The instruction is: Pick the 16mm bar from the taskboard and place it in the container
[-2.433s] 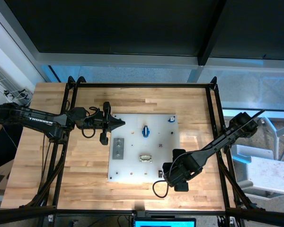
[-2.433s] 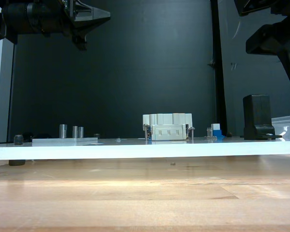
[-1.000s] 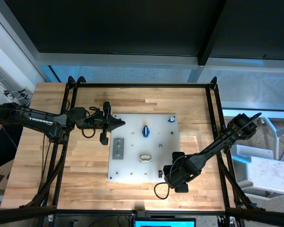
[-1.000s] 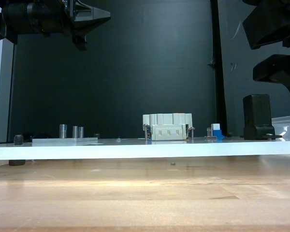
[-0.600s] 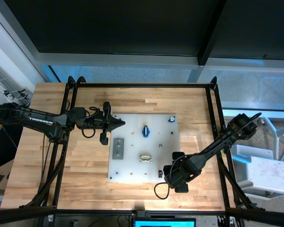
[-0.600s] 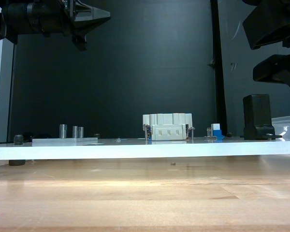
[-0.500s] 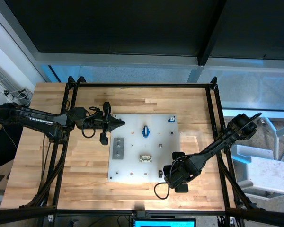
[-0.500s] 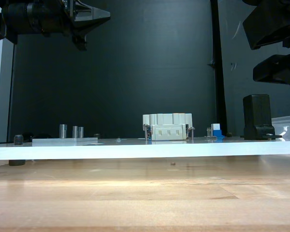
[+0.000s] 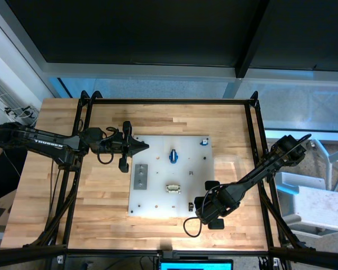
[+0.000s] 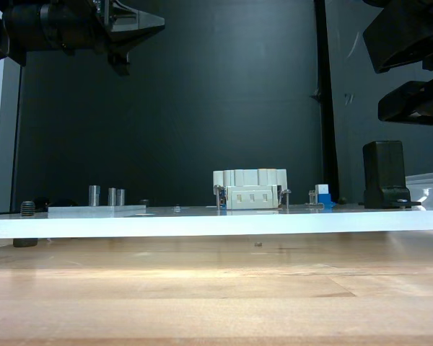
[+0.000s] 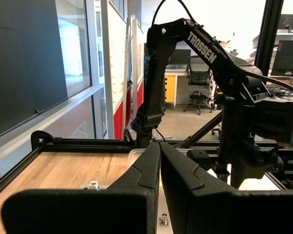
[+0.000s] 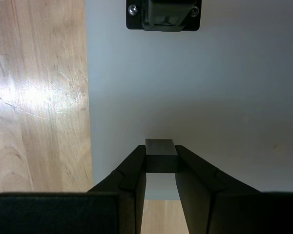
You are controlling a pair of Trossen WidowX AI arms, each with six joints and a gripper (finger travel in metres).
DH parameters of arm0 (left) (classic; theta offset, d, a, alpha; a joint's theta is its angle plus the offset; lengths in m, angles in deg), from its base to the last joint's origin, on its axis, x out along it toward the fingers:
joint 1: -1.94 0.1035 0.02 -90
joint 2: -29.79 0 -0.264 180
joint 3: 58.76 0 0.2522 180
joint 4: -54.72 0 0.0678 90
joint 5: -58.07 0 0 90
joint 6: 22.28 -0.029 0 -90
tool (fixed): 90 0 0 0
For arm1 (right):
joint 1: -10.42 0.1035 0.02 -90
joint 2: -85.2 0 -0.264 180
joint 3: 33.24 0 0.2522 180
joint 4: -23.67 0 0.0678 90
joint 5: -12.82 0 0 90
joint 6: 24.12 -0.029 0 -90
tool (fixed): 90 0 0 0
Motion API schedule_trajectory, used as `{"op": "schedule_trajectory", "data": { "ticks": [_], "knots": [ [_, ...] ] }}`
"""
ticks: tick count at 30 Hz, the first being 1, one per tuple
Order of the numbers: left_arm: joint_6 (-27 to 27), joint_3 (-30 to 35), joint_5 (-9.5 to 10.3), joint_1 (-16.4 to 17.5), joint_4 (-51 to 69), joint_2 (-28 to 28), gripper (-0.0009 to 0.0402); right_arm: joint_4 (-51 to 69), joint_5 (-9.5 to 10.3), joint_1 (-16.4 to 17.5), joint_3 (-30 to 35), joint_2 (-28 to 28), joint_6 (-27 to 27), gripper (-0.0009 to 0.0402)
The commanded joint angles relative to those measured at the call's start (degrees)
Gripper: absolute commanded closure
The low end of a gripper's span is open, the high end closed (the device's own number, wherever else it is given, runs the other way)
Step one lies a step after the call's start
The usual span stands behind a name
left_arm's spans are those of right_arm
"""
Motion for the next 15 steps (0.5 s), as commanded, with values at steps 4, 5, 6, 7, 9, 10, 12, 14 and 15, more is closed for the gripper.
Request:
{"op": "schedule_trajectory", "data": {
  "ticks": [4,5,6,7,9,10,12,14,15],
  "knots": [
    [0.00,0.00,0.00,0.00,0.00,0.02,0.0393,0.09,-0.02,0.00,0.02,-0.07,-0.02,0.0373],
    [0.00,0.00,0.00,0.00,0.00,0.02,0.0393,0.09,-0.02,0.02,0.02,-0.11,-0.02,0.0375],
    [0.00,0.00,0.00,0.02,0.00,0.02,0.0393,0.09,-0.02,0.02,0.02,-0.17,-0.02,0.0375],
    [0.00,0.00,0.00,0.00,0.00,0.02,0.0393,0.11,0.02,0.00,0.02,-0.33,-0.02,0.0375],
    [0.00,0.00,0.00,0.02,0.00,0.02,0.0393,0.13,0.07,0.02,0.04,-0.72,-0.02,0.0375],
    [0.00,0.00,0.00,0.02,0.00,0.02,0.0393,0.26,0.04,0.02,0.13,-0.94,0.00,0.0375],
    [0.00,0.00,0.00,0.02,0.00,0.02,0.0393,0.70,0.04,0.00,0.39,-1.51,0.00,0.0375],
    [0.00,0.00,0.00,0.00,0.00,0.02,0.0393,1.64,0.04,0.00,0.87,-2.12,-0.02,0.0375],
    [0.00,0.00,0.00,0.00,0.00,0.02,0.0393,2.27,0.04,0.00,1.18,-2.29,0.00,0.0375]
  ]
}}
